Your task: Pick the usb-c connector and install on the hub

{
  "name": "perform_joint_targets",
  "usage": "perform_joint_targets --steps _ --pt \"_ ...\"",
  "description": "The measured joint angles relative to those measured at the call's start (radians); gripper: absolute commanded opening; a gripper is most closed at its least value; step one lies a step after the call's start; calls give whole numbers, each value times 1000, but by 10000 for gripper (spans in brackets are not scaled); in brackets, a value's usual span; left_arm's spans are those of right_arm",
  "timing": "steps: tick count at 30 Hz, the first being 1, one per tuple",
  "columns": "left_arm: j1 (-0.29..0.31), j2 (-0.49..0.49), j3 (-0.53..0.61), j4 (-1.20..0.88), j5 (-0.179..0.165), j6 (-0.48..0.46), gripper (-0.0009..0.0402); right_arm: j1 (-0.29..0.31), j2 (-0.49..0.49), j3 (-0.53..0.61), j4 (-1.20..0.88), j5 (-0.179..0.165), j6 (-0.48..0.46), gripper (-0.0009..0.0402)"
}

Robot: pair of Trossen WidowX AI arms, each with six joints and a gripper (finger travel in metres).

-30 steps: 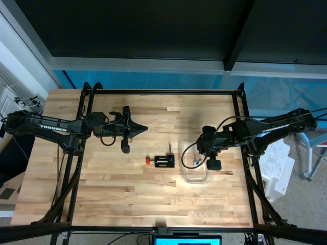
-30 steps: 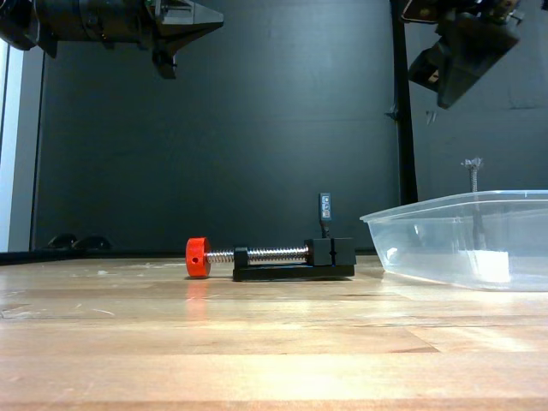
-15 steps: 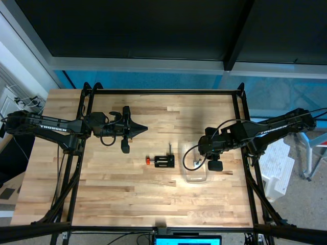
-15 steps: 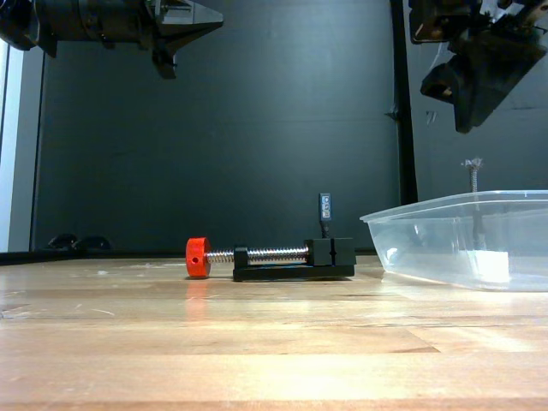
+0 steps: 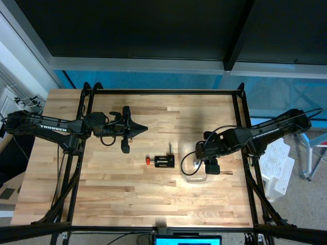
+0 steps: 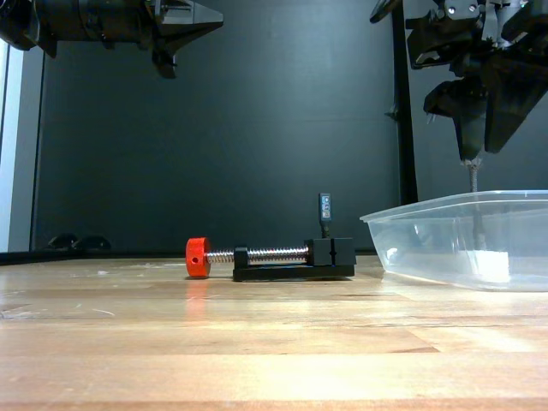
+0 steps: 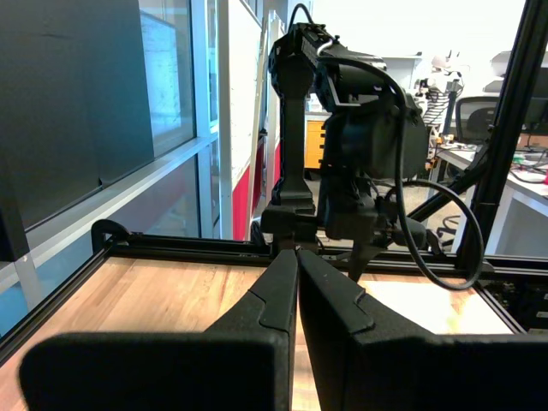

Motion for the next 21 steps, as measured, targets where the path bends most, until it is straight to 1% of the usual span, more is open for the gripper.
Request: perform_joint_targets --steps 11,21 --pt "0 0 0 0 0 0 0 5 73 -6 47 0 -4 178" --pt "0 0 0 0 0 0 0 13 132 -38 124 -1 -4 178"
